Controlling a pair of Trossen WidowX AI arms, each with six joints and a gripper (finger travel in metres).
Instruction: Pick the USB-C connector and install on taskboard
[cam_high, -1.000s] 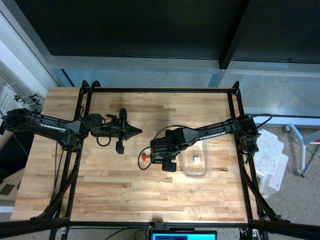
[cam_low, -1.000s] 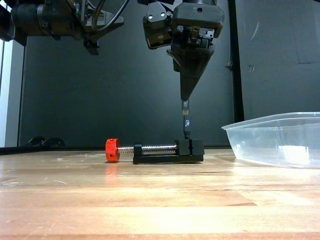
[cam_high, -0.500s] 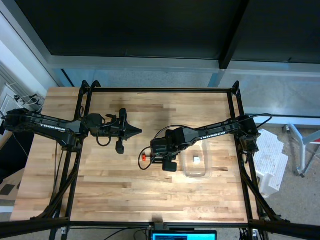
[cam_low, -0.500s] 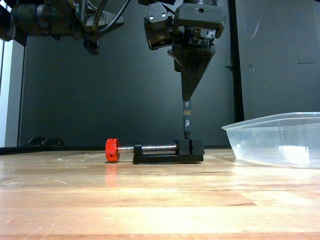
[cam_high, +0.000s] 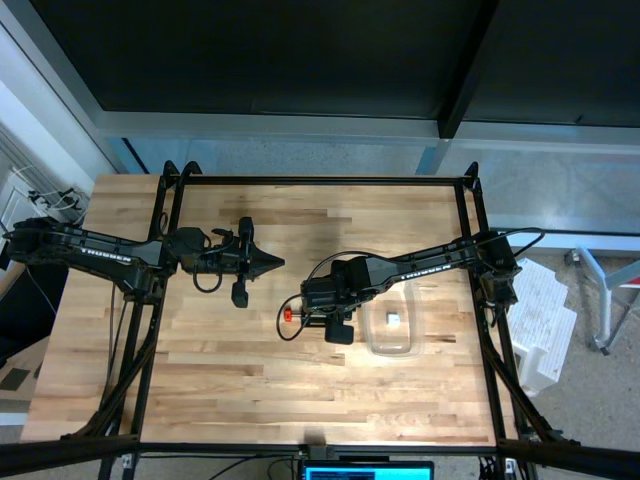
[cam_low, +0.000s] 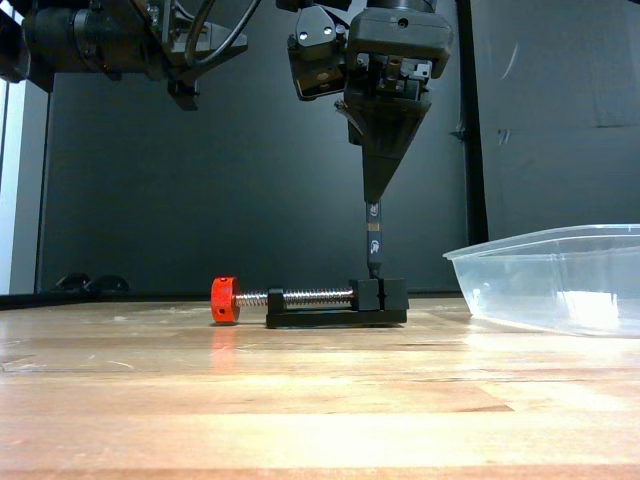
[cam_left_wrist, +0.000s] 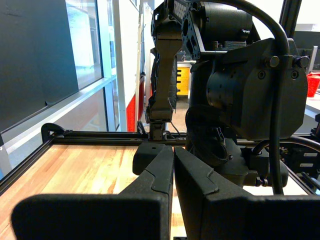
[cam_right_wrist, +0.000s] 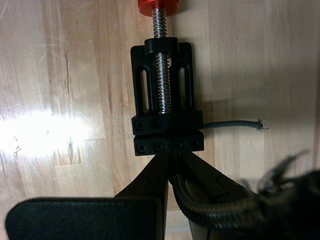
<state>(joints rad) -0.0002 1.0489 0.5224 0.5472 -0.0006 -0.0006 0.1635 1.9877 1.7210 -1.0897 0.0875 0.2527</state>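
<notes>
The taskboard (cam_low: 335, 315) is a small black block with a red-orange knob (cam_high: 289, 314) and a spring screw, lying mid-table. The USB-C connector (cam_low: 373, 240) stands upright as a thin dark pin with its foot in the block's right end. My right gripper (cam_low: 372, 198) points straight down over it, shut on the connector's top. In the right wrist view its fingers (cam_right_wrist: 155, 175) converge at the block's edge (cam_right_wrist: 167, 145), a braided cable (cam_right_wrist: 235, 125) trailing off. My left gripper (cam_high: 275, 263) hovers left of the board, shut and holding nothing (cam_left_wrist: 173, 150).
A clear plastic tray (cam_high: 392, 347) sits just right of the taskboard and holds a small white cube (cam_high: 394, 319); its wall (cam_low: 540, 270) shows in the low view. Black frame rails run along the table's left, right and far sides.
The right gripper has shifted a few pixels to the right, and the connector stands slightly straighter. The left arm has not moved.
</notes>
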